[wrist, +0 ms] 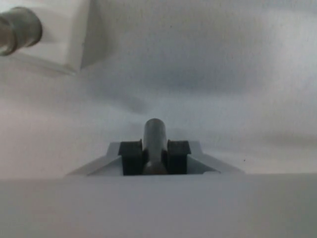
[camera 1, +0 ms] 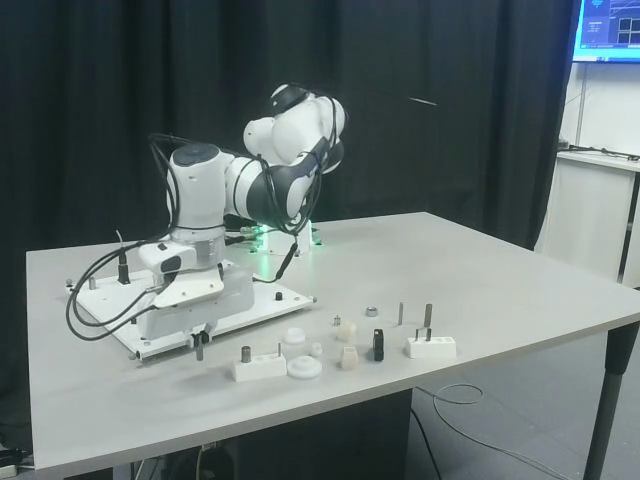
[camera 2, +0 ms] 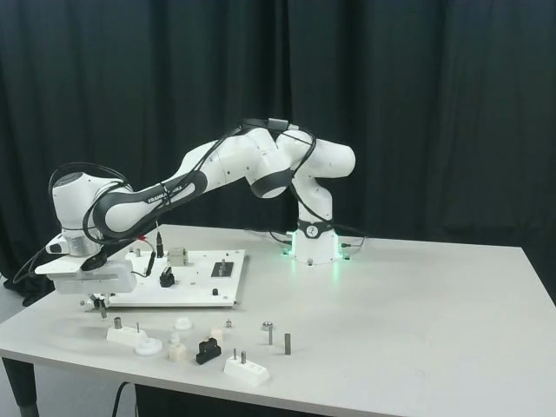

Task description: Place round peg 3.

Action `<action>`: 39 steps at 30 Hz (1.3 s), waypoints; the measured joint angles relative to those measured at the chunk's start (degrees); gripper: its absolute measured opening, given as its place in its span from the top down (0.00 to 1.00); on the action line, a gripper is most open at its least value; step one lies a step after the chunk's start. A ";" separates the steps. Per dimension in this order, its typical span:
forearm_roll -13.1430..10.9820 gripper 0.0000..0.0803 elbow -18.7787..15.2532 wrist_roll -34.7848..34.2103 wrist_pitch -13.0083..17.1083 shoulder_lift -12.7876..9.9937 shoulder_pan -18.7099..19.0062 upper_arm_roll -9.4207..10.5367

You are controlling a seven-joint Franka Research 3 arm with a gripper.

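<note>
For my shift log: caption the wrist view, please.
Claw shut on grey round peg, above grey table, near white holder block.

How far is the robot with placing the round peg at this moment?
Done: the peg is picked up; the wrist view shows it clamped between the black fingers of the tool. In hand: the tool hangs above the table, beside the white block that already carries one peg. Left: lowering and releasing it.
</note>
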State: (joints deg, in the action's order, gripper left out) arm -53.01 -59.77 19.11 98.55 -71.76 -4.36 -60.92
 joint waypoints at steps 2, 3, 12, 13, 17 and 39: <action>0.77 0.87 0.42 -0.12 0.30 0.25 -0.51 0.93; 1.18 0.87 0.59 -0.21 0.53 0.40 -0.78 1.44; 4.48 0.87 1.44 -0.46 2.30 1.48 -2.66 5.53; 4.72 0.87 1.48 -0.47 2.45 1.58 -2.83 5.94; 5.46 0.87 1.50 -0.48 3.18 1.81 -3.43 7.28; 7.82 0.66 1.52 -1.35 3.58 2.60 -4.17 9.60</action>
